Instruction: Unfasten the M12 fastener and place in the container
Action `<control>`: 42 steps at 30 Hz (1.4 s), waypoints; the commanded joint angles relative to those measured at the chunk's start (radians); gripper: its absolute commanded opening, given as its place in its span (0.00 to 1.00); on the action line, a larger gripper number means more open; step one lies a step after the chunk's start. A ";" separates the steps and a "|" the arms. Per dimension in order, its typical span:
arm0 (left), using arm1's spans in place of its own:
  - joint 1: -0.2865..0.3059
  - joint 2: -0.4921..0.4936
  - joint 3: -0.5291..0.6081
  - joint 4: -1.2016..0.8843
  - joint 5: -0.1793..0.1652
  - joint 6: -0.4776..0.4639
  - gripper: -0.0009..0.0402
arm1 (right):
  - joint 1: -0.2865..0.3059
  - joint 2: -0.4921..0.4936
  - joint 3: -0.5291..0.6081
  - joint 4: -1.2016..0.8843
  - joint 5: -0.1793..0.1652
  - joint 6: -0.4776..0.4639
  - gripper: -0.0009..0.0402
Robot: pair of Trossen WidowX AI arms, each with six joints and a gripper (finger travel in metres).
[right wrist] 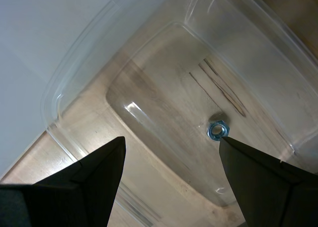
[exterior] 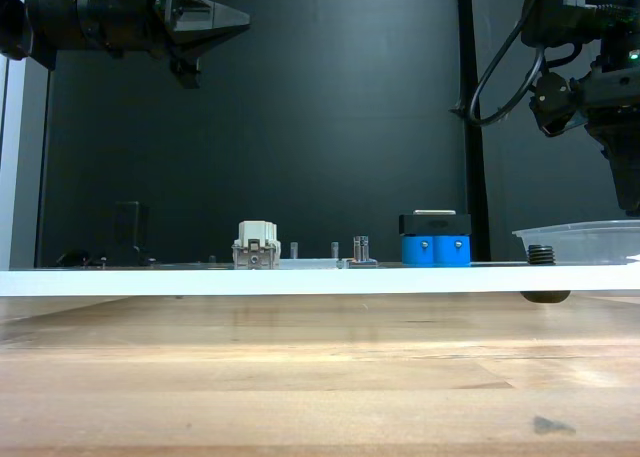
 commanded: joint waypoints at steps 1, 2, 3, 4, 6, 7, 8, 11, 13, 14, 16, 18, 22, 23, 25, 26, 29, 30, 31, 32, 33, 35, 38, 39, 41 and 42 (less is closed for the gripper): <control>0.000 0.000 0.000 0.000 0.000 0.000 0.02 | 0.001 0.000 0.000 0.004 0.000 0.000 0.67; 0.000 0.000 0.000 0.000 0.000 0.000 0.02 | 0.000 0.000 0.000 0.005 0.000 0.001 0.67; 0.000 0.000 0.000 0.000 0.000 0.000 0.02 | 0.000 0.000 0.000 0.005 0.000 0.000 0.67; 0.000 0.000 0.000 0.000 0.000 0.000 0.02 | 0.000 0.000 0.000 0.006 0.000 0.000 0.67; 0.000 0.000 0.000 0.000 0.000 0.000 0.02 | 0.000 0.000 0.000 0.007 0.000 0.000 0.67; 0.000 0.000 0.000 0.000 0.000 0.000 0.02 | 0.000 0.000 0.000 0.008 0.000 0.000 0.67; 0.000 0.000 0.000 0.000 0.000 0.000 0.02 | 0.000 0.000 0.000 0.009 0.000 0.000 0.67; 0.000 0.000 0.000 0.000 0.000 0.000 0.02 | 0.000 0.000 0.000 0.012 0.000 0.001 0.67; 0.000 0.000 0.000 0.000 0.000 0.000 0.02 | 0.000 0.000 0.000 0.015 0.000 0.000 0.67; 0.000 0.000 0.000 0.000 0.000 0.000 0.02 | 0.000 0.000 0.000 0.018 0.000 0.000 0.67; 0.000 0.000 0.000 0.000 0.000 0.000 0.02 | 0.000 0.000 0.000 0.026 0.000 0.000 0.67; 0.000 0.000 0.000 0.000 0.000 0.000 0.02 | 0.000 0.000 0.000 0.033 0.000 0.001 0.67; 0.000 0.000 0.000 0.000 0.000 0.000 0.02 | 0.000 0.000 0.000 0.034 0.000 0.000 0.67; 0.000 0.000 0.000 0.000 0.000 0.000 0.02 | 0.000 0.000 0.000 0.034 0.000 0.000 0.67; 0.000 0.000 0.000 0.000 0.000 0.000 0.02 | 0.000 0.000 0.000 0.034 0.000 0.000 0.67; 0.000 0.000 0.000 0.000 0.000 0.000 0.02 | 0.000 0.000 0.000 0.034 0.000 0.000 0.67; 0.000 0.000 0.000 0.000 0.000 0.000 0.02 | 0.000 0.000 0.000 0.034 0.000 0.000 0.67; 0.000 0.000 0.000 0.000 0.000 0.000 0.02 | 0.000 0.000 0.000 0.034 0.000 0.000 0.67; 0.000 0.000 0.000 0.000 0.000 0.000 0.02 | 0.000 0.000 0.000 0.034 0.000 0.000 0.67; 0.000 0.000 0.000 0.000 0.000 0.000 0.02 | 0.000 0.000 0.000 0.034 0.000 0.001 0.67; 0.000 0.000 0.000 0.000 0.000 0.000 0.02 | 0.000 0.000 0.000 0.035 0.000 0.001 0.67; 0.000 0.000 0.000 0.000 0.000 0.000 0.02 | 0.000 0.000 0.000 0.034 0.000 0.000 0.67; 0.000 0.000 0.000 0.000 0.000 0.000 0.02 | 0.000 0.000 0.000 0.034 0.000 0.000 0.67; 0.000 0.000 0.000 0.000 0.000 0.000 0.02 | 0.000 0.000 0.000 0.035 0.000 0.001 0.67; 0.000 0.000 0.000 0.000 0.000 0.000 0.02 | 0.000 0.000 0.000 0.035 0.000 0.000 0.67; 0.000 0.000 0.000 0.000 0.000 0.000 0.02 | 0.000 0.000 0.000 0.035 0.000 0.000 0.67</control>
